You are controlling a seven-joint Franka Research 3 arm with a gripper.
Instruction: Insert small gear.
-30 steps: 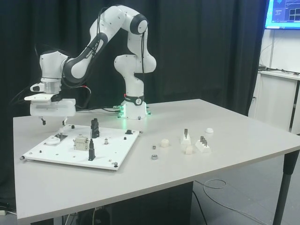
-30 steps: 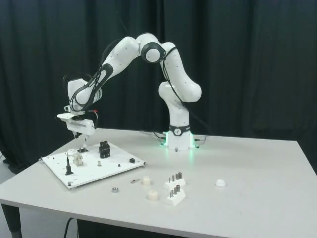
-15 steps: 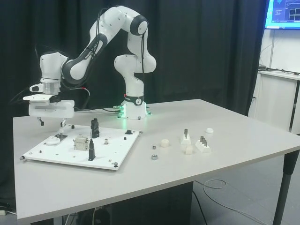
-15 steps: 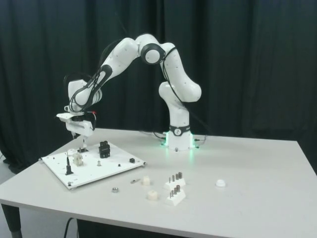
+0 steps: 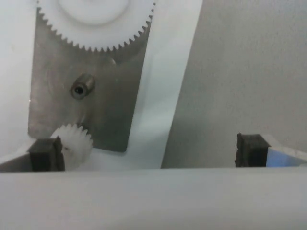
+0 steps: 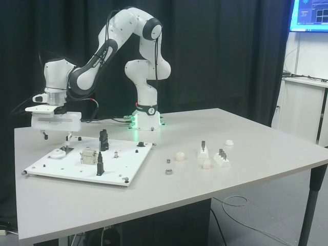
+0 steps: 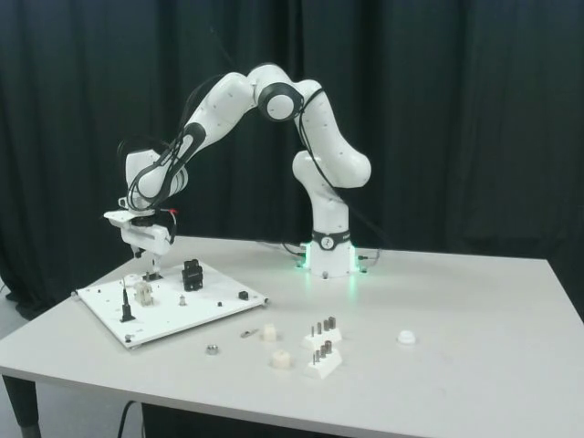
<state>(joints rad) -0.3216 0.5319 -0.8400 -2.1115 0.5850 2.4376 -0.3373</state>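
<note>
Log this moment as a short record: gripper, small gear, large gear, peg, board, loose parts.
gripper: gripper open, holding nothing, above the board's far corner
small gear: small gear white, lying on the grey metal plate beside one fingertip
large gear: large gear white, seated on the same plate
peg: peg bare, between the two gears
board: white board on the grey table
loose parts: small white blocks and a nut on the table beside the board
</note>
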